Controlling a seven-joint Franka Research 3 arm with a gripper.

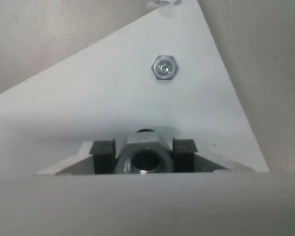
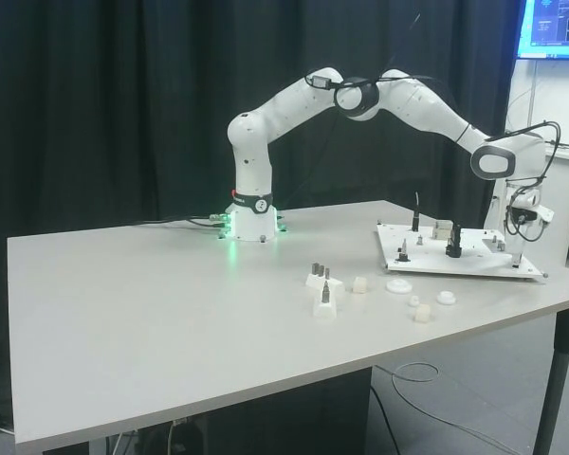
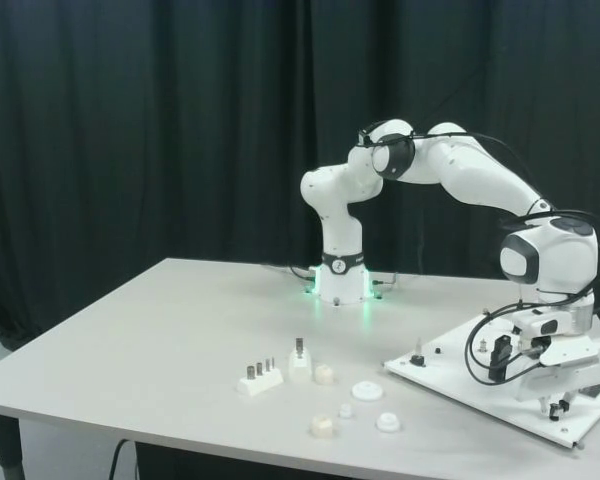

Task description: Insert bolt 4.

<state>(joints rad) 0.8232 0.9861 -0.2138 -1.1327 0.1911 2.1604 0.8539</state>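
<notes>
A black curtain is seen behind the grey table [image 2: 152,313]. Left of centre, small white holders [image 2: 323,289] with spare bolts are set out. At the right, the gripper [image 1: 144,156] is lowered over the white board [image 1: 113,108], closed on the bolt [image 1: 144,158]; insertion is judged begun, seating unconfirmed.

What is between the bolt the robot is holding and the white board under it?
Nothing visible. In the wrist view the gripper holds the bolt between its black pads, right over the white board. Another bolt sits apart.
</notes>
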